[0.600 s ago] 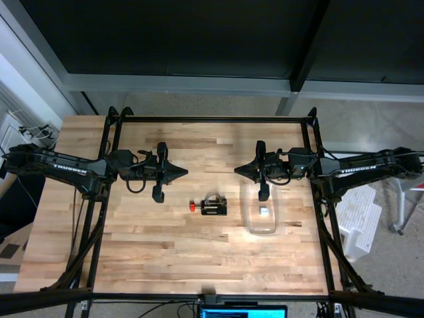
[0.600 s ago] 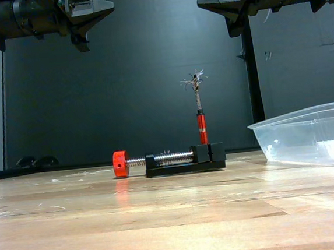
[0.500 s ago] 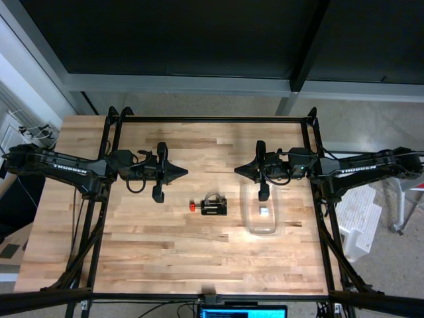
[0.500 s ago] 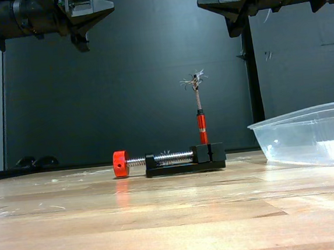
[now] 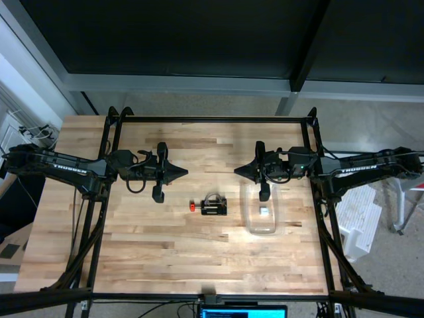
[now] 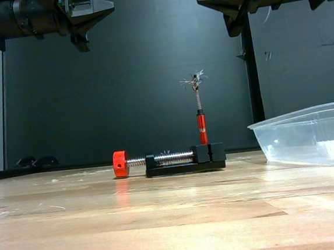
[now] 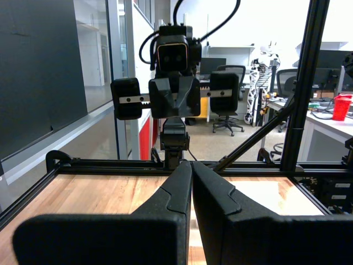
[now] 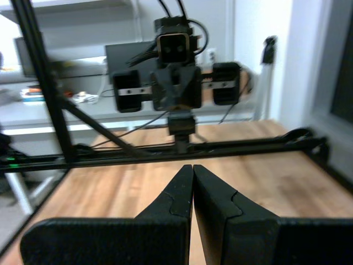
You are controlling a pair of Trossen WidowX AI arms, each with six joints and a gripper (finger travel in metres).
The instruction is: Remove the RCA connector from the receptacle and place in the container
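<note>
Plainly the pull is not yet begun: the RCA connector [image 6: 201,125] stands upright in the receptacle [image 5: 214,207], near the container [image 5: 265,226]. Left gripper [image 5: 183,172] and right gripper [image 5: 238,170] hover high above the table, each with jaws pressed together. By my judgement, one must open and descend onto the connector.

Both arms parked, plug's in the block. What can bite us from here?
1. Left claw and right claw both hang high, shut; descending unopened would likely knock the thin upright RCA connector.
2. The receptacle looks merely set on the table; pulling up may lift it too.
3. The container sits near; a swing could clip its rim.
</note>
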